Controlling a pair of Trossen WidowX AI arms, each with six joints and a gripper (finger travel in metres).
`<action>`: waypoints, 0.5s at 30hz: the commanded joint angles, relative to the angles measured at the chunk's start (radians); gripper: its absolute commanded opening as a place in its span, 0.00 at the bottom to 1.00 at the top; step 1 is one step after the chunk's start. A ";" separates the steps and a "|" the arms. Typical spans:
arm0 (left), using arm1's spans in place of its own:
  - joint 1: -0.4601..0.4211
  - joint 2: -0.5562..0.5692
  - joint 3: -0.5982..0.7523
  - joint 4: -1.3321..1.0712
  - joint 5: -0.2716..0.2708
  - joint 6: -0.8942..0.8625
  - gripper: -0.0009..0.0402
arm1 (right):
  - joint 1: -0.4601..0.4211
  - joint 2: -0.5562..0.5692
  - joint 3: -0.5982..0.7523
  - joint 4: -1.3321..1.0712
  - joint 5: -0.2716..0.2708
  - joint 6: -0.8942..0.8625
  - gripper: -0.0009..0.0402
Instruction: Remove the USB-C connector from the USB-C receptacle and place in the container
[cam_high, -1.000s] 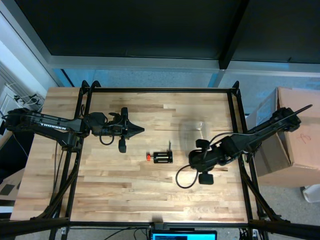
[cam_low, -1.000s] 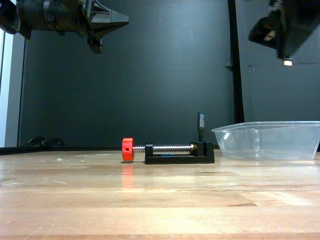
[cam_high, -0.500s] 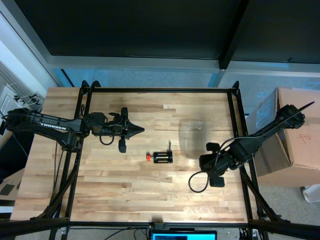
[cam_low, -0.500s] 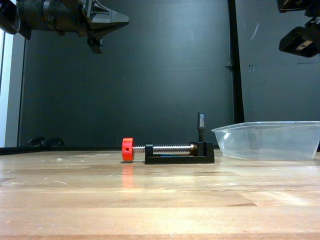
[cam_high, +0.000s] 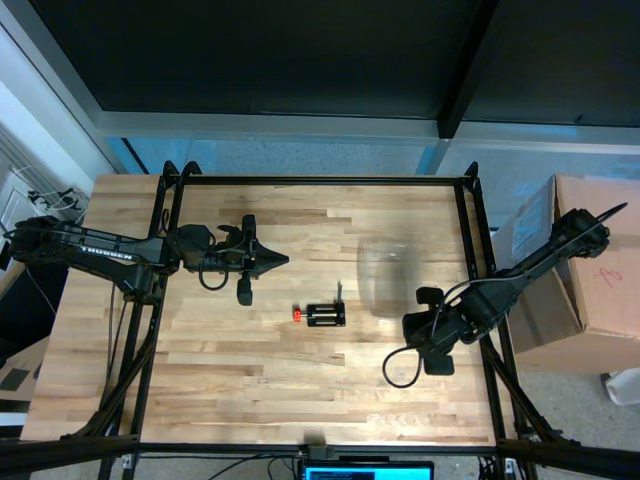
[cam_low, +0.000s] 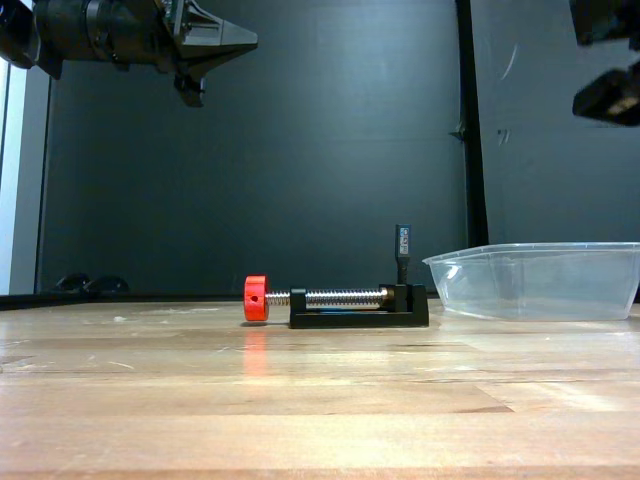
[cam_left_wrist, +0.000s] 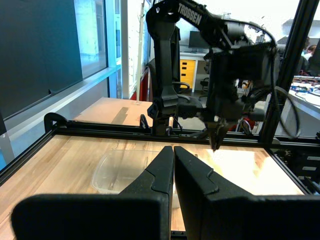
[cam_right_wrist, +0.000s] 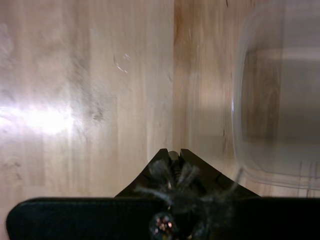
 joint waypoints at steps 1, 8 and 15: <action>0.000 0.000 0.000 0.000 0.000 0.000 0.02 | 0.000 0.002 -0.041 0.022 0.000 0.020 0.04; 0.000 0.000 0.000 0.001 0.000 0.000 0.02 | 0.001 0.002 -0.126 0.124 0.000 0.064 0.22; 0.000 0.000 0.000 0.000 0.000 0.000 0.02 | 0.002 0.002 -0.162 0.137 0.000 0.100 0.43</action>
